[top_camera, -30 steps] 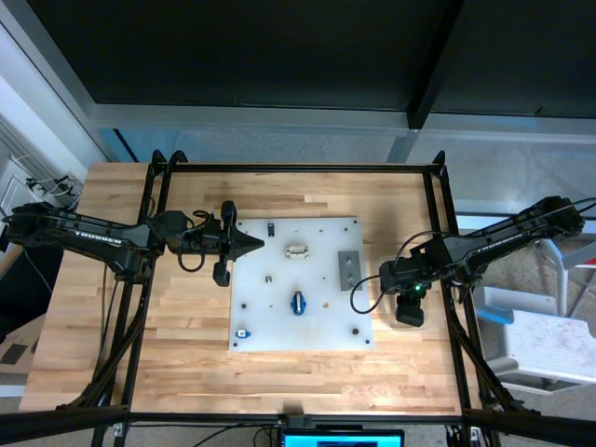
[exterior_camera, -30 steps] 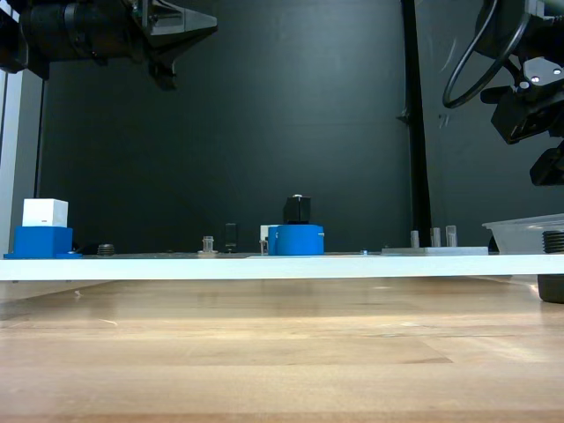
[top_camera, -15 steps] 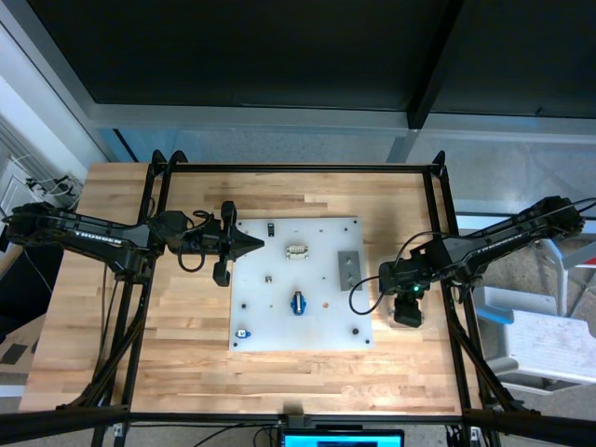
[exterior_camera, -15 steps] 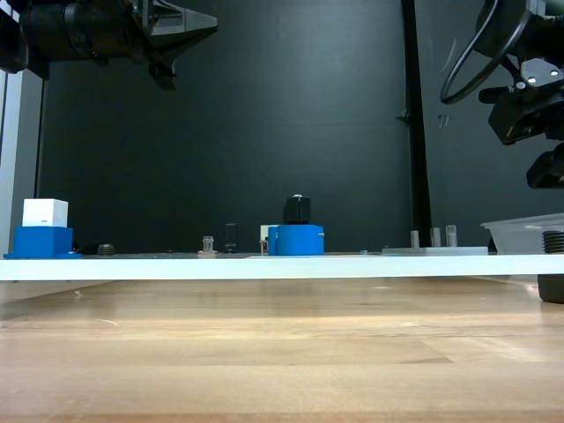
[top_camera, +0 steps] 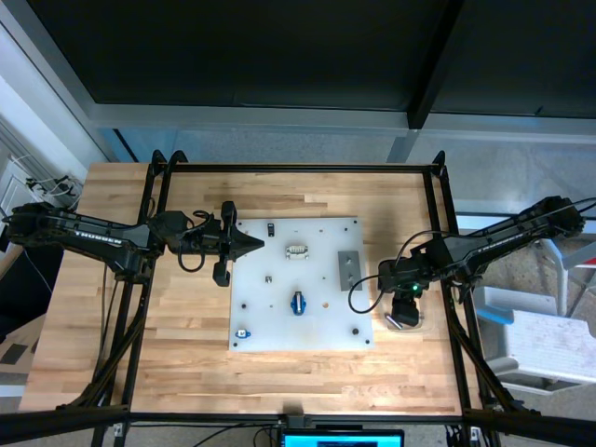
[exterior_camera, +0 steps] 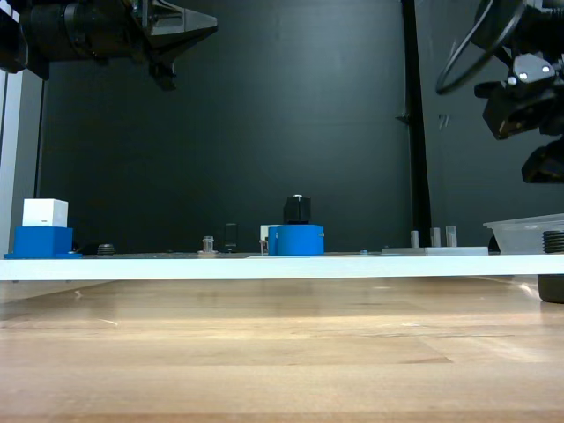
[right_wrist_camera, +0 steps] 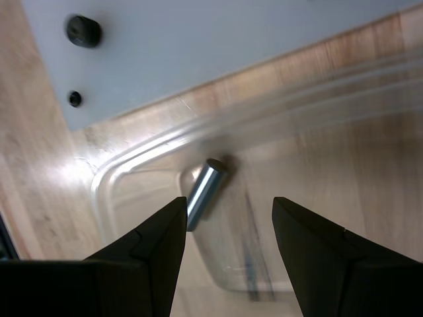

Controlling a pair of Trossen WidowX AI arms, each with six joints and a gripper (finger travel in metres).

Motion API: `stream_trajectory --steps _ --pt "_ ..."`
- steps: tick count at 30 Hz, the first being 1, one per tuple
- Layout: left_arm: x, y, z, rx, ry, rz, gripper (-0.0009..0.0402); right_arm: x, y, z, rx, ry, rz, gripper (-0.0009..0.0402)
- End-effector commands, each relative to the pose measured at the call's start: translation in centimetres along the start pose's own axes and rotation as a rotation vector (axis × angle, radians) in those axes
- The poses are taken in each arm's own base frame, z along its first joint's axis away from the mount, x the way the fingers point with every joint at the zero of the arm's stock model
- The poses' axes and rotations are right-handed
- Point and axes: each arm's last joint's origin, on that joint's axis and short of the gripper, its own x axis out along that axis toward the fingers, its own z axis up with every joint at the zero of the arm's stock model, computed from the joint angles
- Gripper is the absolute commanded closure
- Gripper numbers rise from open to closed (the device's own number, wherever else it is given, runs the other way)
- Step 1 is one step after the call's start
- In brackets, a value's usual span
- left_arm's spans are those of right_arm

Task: Pick the 16mm cylinder and place it in the container

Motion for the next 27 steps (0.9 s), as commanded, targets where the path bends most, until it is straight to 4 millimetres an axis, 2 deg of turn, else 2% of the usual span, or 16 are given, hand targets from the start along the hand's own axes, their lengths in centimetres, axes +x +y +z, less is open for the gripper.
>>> stream_trajectory --steps 1,15,27 --pt "0.0 0.0 0.0 0.000 0.000 0.000 0.0393 -0.7 0.3 0.1 0.000 -0.001 0.001 0.0222" --pt "0.0 0.0 0.0 0.000 0.000 0.000 0.0393 -4.4 1.5 0.5 0.003 0.031 -0.021 0.0224" --pt "0.0 0.0 0.0 0.000 0.000 0.000 0.0393 -4.4 1.3 0.5 0.008 0.010 -0.069 0.0224"
